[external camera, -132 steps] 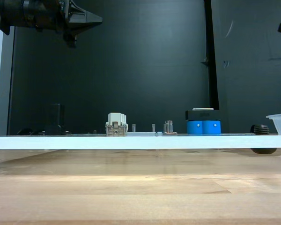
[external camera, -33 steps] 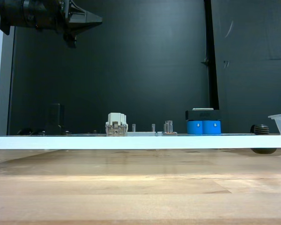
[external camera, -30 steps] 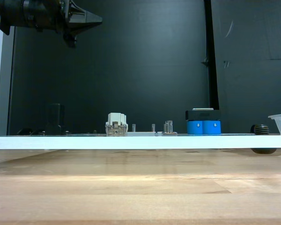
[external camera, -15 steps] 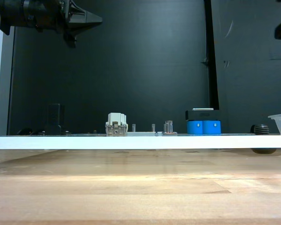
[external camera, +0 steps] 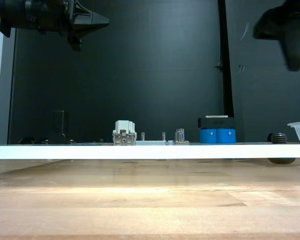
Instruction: Pick the RJ45 connector and install on the taskboard
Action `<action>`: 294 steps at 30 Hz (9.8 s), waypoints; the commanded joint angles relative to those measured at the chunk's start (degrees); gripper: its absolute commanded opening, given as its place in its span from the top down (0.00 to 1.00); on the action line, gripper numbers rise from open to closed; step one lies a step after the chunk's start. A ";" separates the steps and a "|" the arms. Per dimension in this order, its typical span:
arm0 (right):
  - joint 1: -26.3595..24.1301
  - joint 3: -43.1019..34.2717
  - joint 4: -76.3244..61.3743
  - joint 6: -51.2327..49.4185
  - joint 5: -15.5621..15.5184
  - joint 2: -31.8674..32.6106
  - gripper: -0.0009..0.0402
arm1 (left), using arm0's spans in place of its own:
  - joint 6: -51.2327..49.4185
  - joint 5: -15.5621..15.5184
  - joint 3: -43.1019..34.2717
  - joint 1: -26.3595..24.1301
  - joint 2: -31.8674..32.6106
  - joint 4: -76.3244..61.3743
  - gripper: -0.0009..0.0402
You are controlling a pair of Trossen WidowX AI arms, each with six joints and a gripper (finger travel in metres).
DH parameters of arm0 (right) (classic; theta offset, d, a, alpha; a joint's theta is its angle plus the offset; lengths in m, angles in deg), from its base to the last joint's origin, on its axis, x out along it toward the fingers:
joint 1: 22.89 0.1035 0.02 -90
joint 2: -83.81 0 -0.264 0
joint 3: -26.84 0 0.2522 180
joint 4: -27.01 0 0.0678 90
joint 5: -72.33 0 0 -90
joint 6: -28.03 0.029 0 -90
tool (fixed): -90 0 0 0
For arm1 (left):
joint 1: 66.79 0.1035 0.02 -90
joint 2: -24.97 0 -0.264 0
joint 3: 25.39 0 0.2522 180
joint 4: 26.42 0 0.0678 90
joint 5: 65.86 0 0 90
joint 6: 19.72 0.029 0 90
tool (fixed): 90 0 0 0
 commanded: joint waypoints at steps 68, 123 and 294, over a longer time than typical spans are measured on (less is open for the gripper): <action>11.32 34.69 13.73 72.43 -14.62 -16.55 0.54 | 0.00 0.02 0.00 0.02 0.00 0.00 0.98; 11.78 41.51 21.90 76.54 -14.49 -17.11 0.95 | 0.00 0.02 0.00 0.02 0.00 0.00 0.98; -38.62 -16.17 23.56 -25.46 6.49 -1.16 0.49 | -21.35 -16.63 -23.47 2.38 18.18 -15.80 0.98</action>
